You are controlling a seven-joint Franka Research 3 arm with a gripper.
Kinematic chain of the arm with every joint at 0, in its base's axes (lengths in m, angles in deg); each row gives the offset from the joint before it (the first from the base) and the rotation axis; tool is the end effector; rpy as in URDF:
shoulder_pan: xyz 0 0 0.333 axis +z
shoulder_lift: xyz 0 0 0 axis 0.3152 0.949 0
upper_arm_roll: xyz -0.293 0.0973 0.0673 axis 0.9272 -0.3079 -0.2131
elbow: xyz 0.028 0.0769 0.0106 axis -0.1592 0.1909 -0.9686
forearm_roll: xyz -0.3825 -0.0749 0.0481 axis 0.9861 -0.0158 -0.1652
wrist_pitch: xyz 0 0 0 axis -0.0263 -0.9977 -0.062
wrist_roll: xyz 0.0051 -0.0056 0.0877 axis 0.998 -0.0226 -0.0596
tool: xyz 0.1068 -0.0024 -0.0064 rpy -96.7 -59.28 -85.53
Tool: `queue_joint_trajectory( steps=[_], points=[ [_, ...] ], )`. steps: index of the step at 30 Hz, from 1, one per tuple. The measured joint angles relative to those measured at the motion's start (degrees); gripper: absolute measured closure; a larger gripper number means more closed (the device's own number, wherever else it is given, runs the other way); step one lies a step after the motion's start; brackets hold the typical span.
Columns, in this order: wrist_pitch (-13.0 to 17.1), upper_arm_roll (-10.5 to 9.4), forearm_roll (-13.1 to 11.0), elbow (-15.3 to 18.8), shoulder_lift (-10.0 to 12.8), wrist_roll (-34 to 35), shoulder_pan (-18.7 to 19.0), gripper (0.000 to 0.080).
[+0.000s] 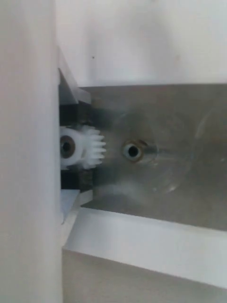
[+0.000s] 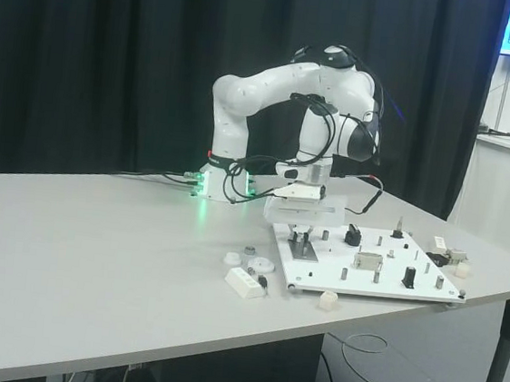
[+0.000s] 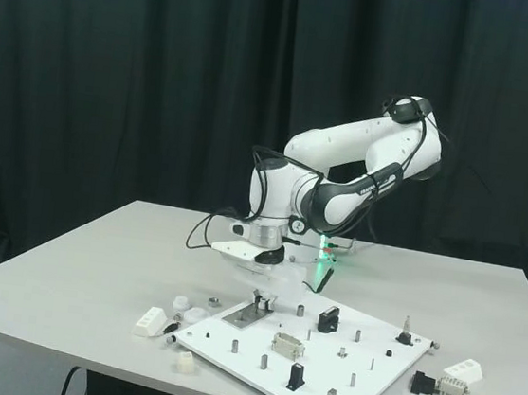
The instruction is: Remove small gear.
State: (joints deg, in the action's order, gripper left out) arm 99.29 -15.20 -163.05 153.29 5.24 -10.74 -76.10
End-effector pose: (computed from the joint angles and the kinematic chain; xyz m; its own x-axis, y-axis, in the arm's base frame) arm 0.4656 0.0129 0.1999 0.4435 -0.8958 -0.0280 -0.8943 -0.4444 0.0526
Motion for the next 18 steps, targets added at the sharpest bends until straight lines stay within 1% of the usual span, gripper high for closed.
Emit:
queue_joint_trajectory(
  steps=[5,10,12,18],
  points=[
    [0.0,0.0,0.0,-0.01,0.0,3.05,0.01,0.0604],
    [0.01,0.0,0.0,-0.02,0.0,3.41,0.04,0.0604],
    [0.09,0.0,0.09,-0.03,0.0,2.42,0.09,0.0604],
    [0.4,0.0,0.44,-0.03,0.0,-4.17,0.3,0.0604]
  ],
)
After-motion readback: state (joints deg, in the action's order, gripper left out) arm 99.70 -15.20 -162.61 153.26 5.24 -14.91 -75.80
